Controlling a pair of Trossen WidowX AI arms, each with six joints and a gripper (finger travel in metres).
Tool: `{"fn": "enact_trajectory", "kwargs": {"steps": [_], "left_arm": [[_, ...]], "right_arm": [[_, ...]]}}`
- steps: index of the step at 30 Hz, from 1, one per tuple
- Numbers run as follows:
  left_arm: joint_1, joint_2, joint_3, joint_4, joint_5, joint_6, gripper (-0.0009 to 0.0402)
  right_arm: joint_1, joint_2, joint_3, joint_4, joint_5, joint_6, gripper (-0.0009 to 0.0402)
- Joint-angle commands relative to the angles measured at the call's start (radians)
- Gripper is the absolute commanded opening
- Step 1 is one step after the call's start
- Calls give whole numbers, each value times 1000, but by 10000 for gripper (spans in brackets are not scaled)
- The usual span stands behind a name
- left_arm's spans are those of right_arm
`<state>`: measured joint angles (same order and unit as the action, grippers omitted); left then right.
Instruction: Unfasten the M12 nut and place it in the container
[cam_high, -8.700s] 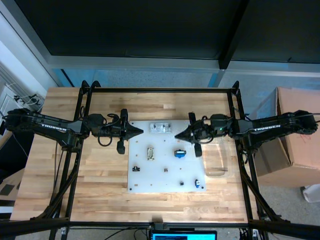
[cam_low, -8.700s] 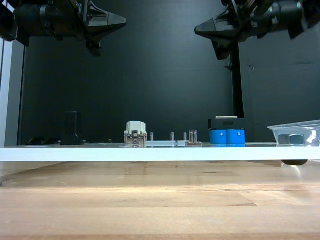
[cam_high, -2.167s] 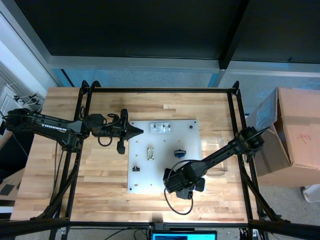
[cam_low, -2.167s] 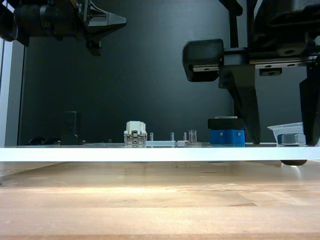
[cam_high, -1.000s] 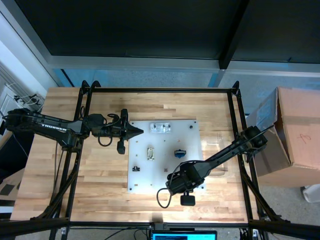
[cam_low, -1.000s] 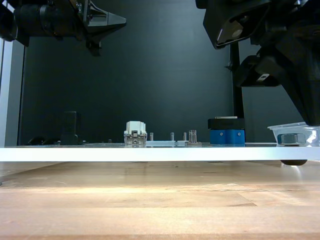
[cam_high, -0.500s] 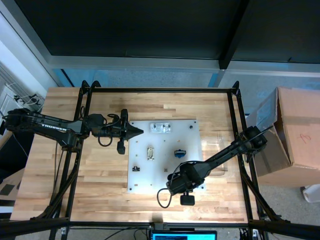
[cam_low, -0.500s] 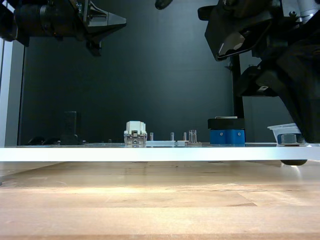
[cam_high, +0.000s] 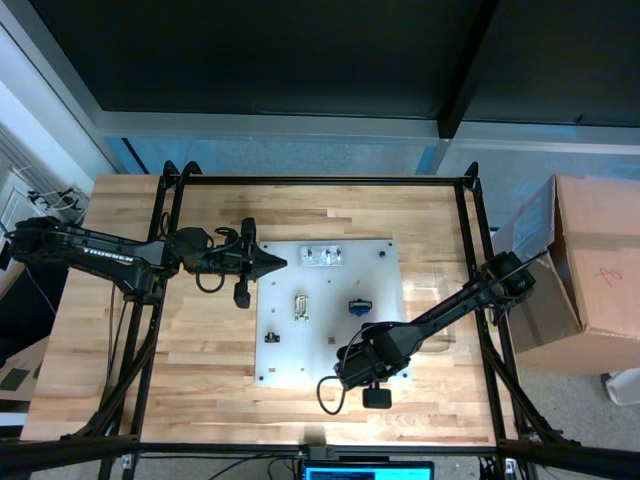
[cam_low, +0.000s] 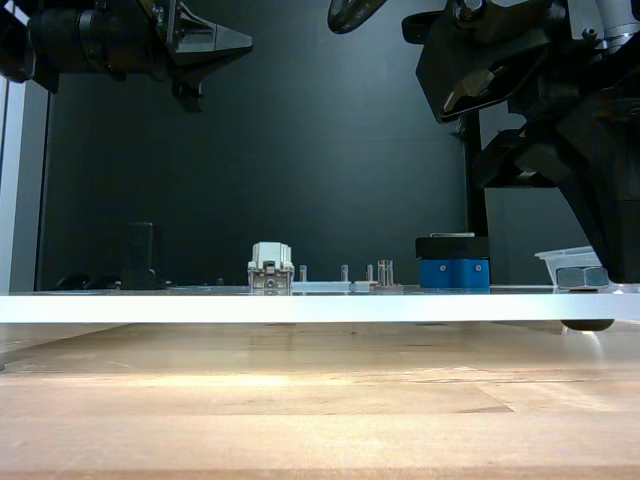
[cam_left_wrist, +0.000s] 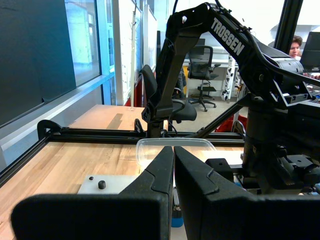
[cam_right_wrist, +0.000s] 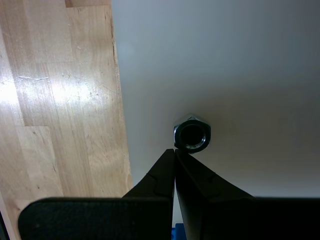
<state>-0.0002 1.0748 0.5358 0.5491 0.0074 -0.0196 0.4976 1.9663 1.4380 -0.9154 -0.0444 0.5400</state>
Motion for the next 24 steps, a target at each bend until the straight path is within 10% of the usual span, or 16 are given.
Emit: {"fn": "enact_trajectory", "kwargs": {"steps": [1,4,8,18,24], "left_arm": [[0,0,0,0,0,0,0],[0,0,0,0,0,0,0],[0,0,0,0,0,0,0],[0,0,0,0,0,0,0],[0,0,0,-1,0,0,0]], "right_arm": [[0,-11,3,-28,90,-23,0],[0,-39,11,-109,301,61,0],[0,-64,29,-161,306,59,0],[0,-95,33,-137,-27,29,0],[2,-67,23,-56,-37,0,0]]}}
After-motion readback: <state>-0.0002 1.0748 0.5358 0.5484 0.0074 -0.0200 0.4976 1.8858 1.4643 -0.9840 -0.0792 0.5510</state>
